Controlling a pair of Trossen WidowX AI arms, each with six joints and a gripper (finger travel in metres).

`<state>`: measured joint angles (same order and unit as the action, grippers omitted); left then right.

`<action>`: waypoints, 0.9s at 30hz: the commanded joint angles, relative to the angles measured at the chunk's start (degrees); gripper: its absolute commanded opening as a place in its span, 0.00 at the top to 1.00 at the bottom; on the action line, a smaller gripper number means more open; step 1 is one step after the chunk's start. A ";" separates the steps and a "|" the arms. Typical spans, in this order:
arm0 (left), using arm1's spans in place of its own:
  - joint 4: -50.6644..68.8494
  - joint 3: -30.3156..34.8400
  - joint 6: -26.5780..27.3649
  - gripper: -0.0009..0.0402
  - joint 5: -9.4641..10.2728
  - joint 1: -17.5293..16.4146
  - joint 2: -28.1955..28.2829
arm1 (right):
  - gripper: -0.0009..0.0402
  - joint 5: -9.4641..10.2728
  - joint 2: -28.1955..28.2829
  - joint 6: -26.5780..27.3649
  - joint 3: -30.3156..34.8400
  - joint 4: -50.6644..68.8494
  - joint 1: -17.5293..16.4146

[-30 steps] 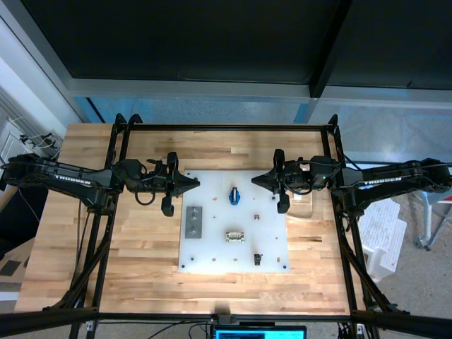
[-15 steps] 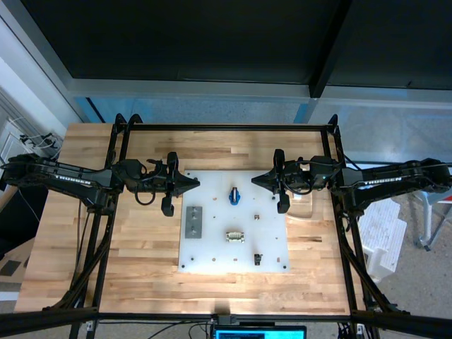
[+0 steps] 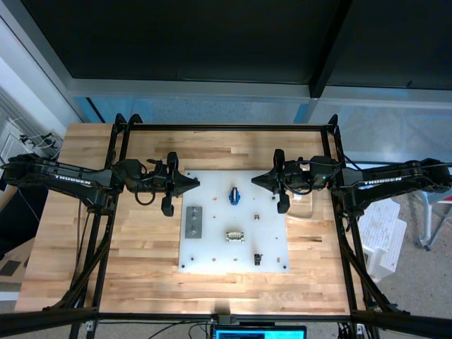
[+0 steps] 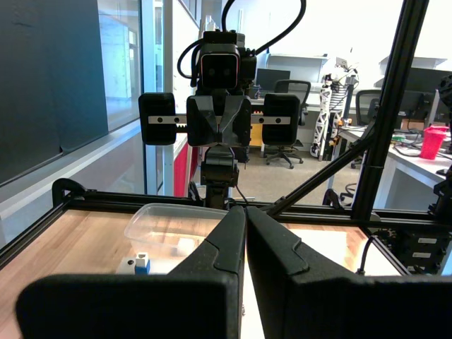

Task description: Pick the USB connector and install on taskboard

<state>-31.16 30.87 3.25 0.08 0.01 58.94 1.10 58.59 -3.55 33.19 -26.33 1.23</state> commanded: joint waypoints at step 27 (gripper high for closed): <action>-0.02 0.00 -0.02 0.98 -0.02 0.00 0.02 | 0.98 0.00 0.02 -0.02 0.02 0.00 0.00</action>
<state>-31.16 30.87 3.25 0.08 0.01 58.96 1.13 58.59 -3.57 33.19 -26.33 1.26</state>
